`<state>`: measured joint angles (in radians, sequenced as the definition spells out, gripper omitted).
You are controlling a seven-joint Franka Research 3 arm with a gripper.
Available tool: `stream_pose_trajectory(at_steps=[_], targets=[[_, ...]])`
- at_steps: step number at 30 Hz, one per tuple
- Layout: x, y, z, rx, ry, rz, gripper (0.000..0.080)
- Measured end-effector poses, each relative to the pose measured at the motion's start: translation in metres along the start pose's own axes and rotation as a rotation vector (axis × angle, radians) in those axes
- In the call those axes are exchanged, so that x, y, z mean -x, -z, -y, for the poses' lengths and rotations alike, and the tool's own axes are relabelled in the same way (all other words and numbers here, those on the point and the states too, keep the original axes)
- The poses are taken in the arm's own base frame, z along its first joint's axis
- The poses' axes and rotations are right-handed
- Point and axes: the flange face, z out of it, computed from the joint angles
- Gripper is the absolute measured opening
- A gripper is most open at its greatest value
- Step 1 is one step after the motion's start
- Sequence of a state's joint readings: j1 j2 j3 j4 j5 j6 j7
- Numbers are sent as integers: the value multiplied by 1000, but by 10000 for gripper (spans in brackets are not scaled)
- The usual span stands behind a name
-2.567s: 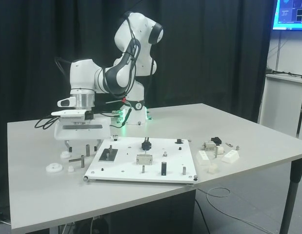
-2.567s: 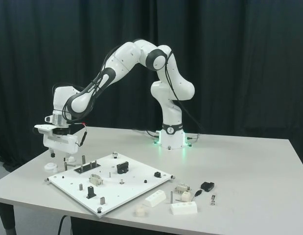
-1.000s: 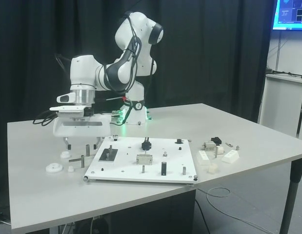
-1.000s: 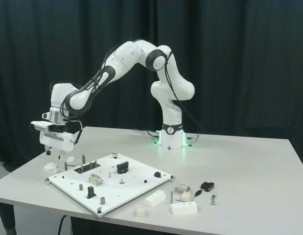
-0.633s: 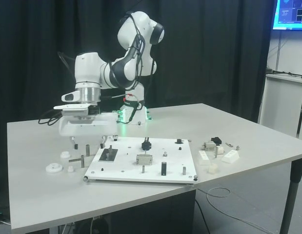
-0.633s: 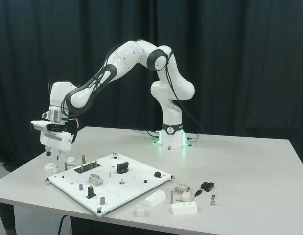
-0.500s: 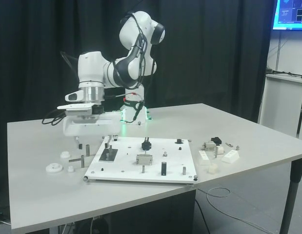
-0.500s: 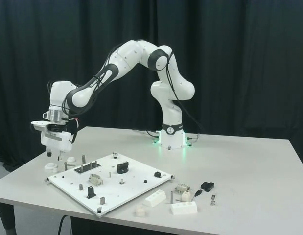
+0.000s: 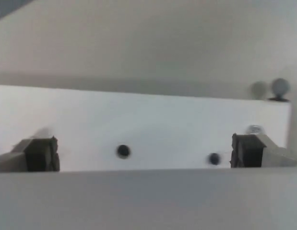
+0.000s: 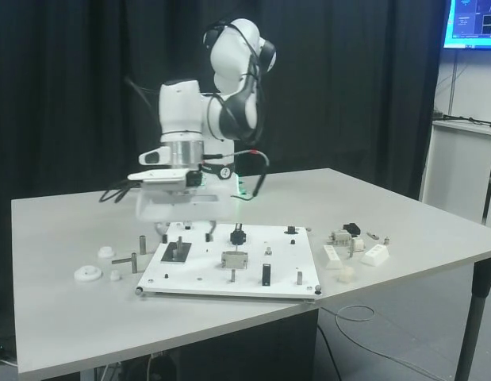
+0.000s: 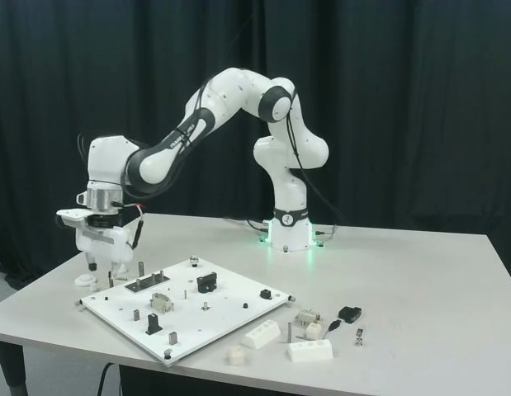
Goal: Remove square peg 3.
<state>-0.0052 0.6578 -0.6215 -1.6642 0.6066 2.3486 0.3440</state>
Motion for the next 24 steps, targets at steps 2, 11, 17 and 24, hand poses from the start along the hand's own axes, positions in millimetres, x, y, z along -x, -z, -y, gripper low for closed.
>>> stream_pose_trajectory(at_steps=[2, 11, 17, 24], targets=[[5, -3, 9, 16, -6, 4, 800], [24, -19, 41, 86, 0, 40, 800], [31, -27, 54, 97, -26, 54, 800], [39, -35, 64, 98, -77, 60, 800]])
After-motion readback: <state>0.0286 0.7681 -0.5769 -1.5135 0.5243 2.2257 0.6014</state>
